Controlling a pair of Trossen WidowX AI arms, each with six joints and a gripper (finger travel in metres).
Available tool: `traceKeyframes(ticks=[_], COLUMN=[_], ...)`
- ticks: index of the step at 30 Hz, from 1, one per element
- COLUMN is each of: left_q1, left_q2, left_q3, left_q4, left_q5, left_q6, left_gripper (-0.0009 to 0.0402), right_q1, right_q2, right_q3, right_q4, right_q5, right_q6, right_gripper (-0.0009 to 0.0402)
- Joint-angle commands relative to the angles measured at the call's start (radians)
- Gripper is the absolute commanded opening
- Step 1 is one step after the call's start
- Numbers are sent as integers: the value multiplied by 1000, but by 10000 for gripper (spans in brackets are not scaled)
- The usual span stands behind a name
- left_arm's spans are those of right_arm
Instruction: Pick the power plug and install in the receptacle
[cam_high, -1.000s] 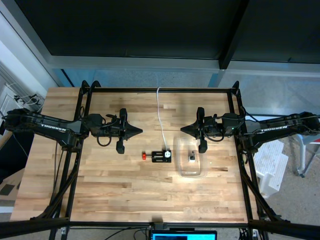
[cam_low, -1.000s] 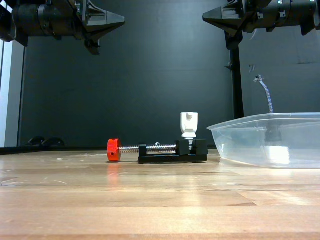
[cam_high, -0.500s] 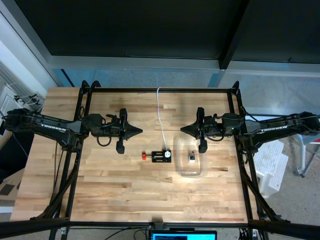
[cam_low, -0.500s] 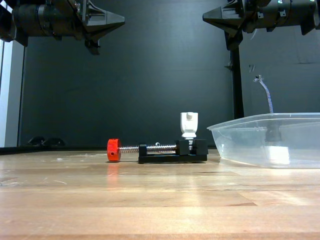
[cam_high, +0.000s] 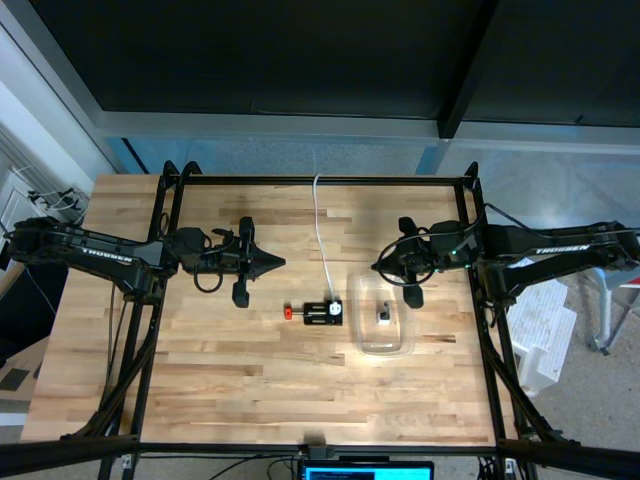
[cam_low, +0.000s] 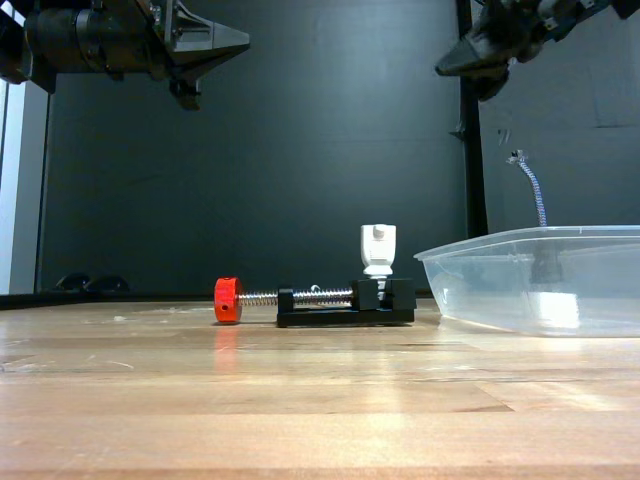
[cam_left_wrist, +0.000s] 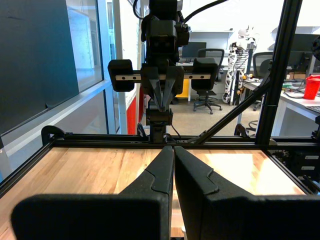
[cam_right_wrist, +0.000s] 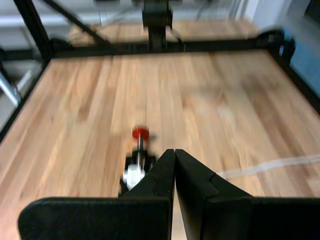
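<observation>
The power plug is a tiny black block inside the clear tray. The receptacle has a white face, a black body and a red-orange knob; its white cable runs toward the far edge. In the low view the receptacle stands upright on its black clamp, left of the tray. My right gripper is shut, tilted downward above the tray's far end. My left gripper is shut, hovering high left of the receptacle. The right wrist view shows the receptacle and knob beyond the shut fingers.
A black frame rail borders the wooden table. A monitor edge sits at the near side. A corrugated cable rises behind the tray in the low view.
My right arm has moved toward the near side and tipped its gripper downward. The left arm has not moved.
</observation>
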Motion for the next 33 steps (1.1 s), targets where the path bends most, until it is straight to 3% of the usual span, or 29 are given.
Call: traceKeyframes(ticks=[1,10,17,23,30,33], left_q1=[0,0,0,0,0,0], left_q2=[0,0,0,0,0,0], left_q3=[0,0,0,0,0,0], left_q4=[0,0,0,0,0,0], left_q5=[0,0,0,0,0,0], left_q6=[0,0,0,0,0,0], left_gripper=[0,0,0,0,0,0], right_q1=[6,24,67,97,120,144], right_q2=[5,52,127,189,253,272], right_q3=[45,149,174,174,174,168], right_q4=[-132,-426,-518,-536,-536,-536], right_q5=[-1,0,0,1,4,32], right_q6=[2,3,38,84,100,107], right_gripper=[0,4,42,96,194,230])
